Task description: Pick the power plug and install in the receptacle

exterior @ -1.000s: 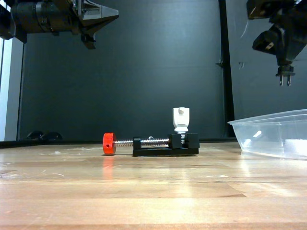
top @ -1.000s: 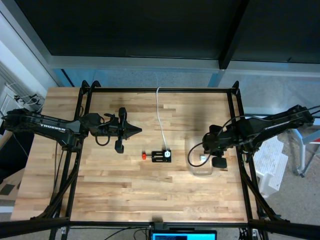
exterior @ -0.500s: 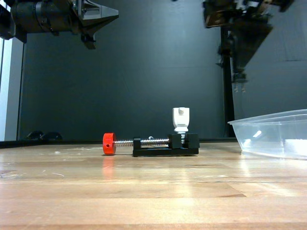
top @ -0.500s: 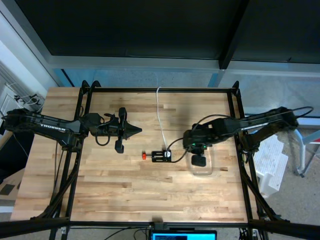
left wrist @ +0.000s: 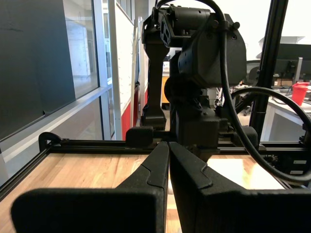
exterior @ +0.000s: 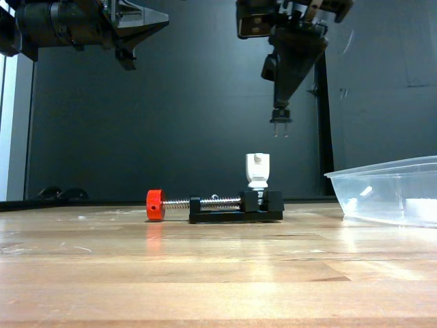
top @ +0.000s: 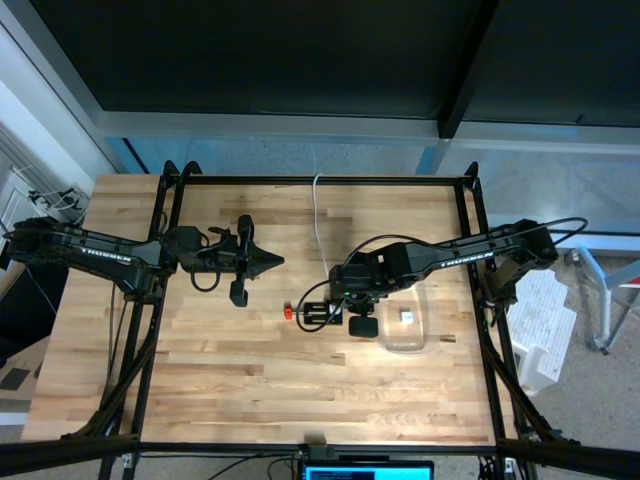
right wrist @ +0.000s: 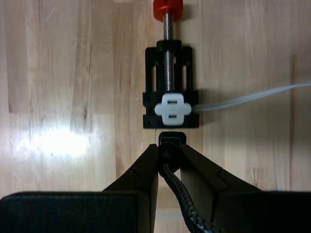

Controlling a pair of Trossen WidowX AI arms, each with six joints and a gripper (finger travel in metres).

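The receptacle (right wrist: 173,109) is a small white socket face held upward in a black clamp (right wrist: 170,82) with a red knob (right wrist: 166,8). It stands mid-table (exterior: 257,169). My right gripper (right wrist: 170,148) is shut on the black power plug (right wrist: 172,137), prongs pointing down. In the low view the plug (exterior: 280,123) hangs above the receptacle and slightly to its right, not touching it. From above, the right gripper (top: 344,301) covers most of the clamp (top: 312,314). My left gripper (top: 270,262) hovers shut and empty to the left (left wrist: 168,150).
A clear plastic tray (top: 405,340) sits just right of the clamp, with a small white item (top: 407,317) inside. A thin white cable (top: 320,225) runs from the clamp toward the far edge. The plug's black cord (right wrist: 180,194) trails back along the gripper.
The right arm has carried the plug leftward from over the tray to just beside and above the receptacle. The left arm has stayed still.
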